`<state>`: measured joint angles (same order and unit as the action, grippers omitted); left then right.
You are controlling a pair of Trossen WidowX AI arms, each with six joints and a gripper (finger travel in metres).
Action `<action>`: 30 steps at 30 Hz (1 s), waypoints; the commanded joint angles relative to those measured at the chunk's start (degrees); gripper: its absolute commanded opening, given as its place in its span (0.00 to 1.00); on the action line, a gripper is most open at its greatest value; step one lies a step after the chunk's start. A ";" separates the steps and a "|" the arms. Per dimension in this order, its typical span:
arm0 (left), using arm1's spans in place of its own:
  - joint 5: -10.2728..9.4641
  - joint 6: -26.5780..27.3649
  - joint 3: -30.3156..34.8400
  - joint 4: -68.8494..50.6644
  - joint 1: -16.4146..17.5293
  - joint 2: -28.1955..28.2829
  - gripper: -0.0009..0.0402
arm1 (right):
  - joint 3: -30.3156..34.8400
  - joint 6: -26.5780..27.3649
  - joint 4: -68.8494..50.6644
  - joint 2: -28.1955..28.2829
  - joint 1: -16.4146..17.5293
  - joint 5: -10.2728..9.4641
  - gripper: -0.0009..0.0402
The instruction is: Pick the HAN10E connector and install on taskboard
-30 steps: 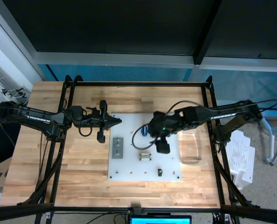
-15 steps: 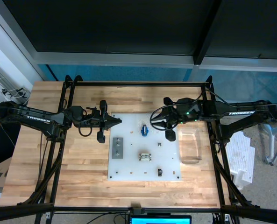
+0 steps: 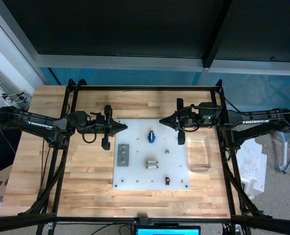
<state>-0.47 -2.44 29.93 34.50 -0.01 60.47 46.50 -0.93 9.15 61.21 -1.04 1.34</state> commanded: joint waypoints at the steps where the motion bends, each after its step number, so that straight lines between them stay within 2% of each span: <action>1: 0.02 -0.02 0.02 0.00 0.02 0.02 0.02 | -2.80 -0.70 4.76 -0.55 0.07 0.11 0.02; 17: 0.02 -0.02 0.02 0.00 0.00 0.02 0.02 | -12.09 -4.57 16.09 -1.99 0.07 -0.13 0.02; 23: 0.02 -0.02 0.02 0.00 0.00 0.02 0.02 | -12.09 -4.31 16.11 -1.97 0.07 -1.18 0.02; 27: 0.02 -0.02 0.02 0.00 0.00 0.02 0.02 | -12.09 -4.13 16.11 -1.97 0.04 -3.30 0.02; 30: 0.02 -0.02 0.02 0.02 0.00 0.00 0.02 | -12.09 -4.11 16.11 -1.97 0.04 -3.48 0.02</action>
<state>-0.47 -2.46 29.93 34.48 -0.01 60.47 34.37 -5.15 25.28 59.20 -0.99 -2.22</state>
